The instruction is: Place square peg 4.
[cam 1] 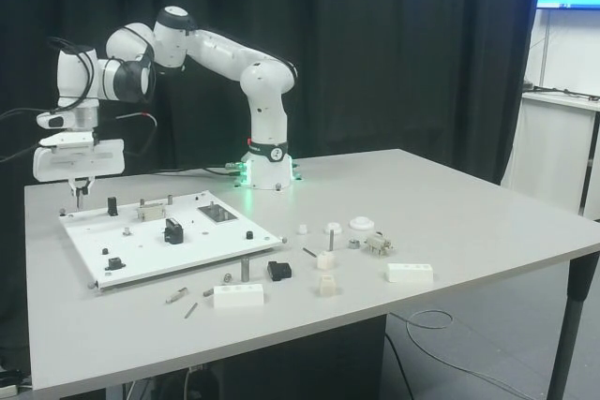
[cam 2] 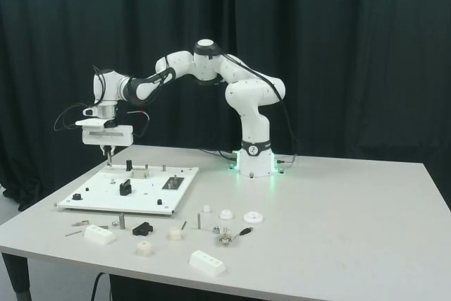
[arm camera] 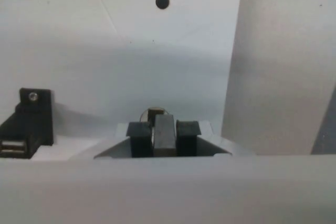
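Gripping a grey square peg [arm camera: 164, 134], black fingers [arm camera: 139, 137] closed on it above the white board [cam 1: 159, 231].

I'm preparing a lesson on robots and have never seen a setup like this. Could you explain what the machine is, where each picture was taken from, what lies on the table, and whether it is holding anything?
The machine is a white robot arm bolted to a grey table. Two pictures come from cameras standing in the room. The third comes from a camera on the arm's wrist, looking down past its gripper, which has two black fingers.

On the table lies a white board carrying small black fittings. Beside it are loose small parts, among them white blocks.

The fingers are shut on a small grey peg, held above the far corner of the board.
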You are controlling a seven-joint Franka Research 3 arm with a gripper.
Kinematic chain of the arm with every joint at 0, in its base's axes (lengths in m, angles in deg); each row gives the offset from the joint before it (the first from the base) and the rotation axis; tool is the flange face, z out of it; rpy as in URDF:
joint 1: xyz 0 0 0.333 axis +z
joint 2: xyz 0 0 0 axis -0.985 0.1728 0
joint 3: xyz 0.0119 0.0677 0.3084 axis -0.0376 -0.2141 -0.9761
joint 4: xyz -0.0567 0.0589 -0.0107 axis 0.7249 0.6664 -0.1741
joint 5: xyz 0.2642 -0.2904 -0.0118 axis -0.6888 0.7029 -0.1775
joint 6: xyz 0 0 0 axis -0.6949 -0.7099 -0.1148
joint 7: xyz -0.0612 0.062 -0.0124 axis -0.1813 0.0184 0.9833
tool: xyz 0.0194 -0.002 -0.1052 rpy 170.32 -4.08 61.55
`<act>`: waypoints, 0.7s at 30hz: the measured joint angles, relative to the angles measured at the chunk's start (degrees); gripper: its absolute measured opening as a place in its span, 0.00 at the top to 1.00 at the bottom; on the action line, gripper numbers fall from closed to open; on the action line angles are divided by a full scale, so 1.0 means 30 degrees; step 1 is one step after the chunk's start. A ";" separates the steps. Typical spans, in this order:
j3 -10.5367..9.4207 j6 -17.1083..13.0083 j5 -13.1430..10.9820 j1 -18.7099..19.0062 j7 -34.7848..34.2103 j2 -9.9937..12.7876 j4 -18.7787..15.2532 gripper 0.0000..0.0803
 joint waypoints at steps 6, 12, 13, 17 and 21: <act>-0.0351 0.0310 0.0000 0.0002 -0.0214 0.0000 -0.0003 0.88; -0.0477 0.0427 0.0000 0.0008 -0.0281 0.0000 -0.0003 0.88; -0.0481 0.0427 0.0000 0.0008 -0.0296 0.0000 -0.0003 0.88; -0.0485 0.0428 0.0000 0.0012 -0.0371 0.0000 -0.0003 0.88; -0.0485 0.0427 -0.0001 0.0020 -0.0461 -0.0001 -0.0004 0.88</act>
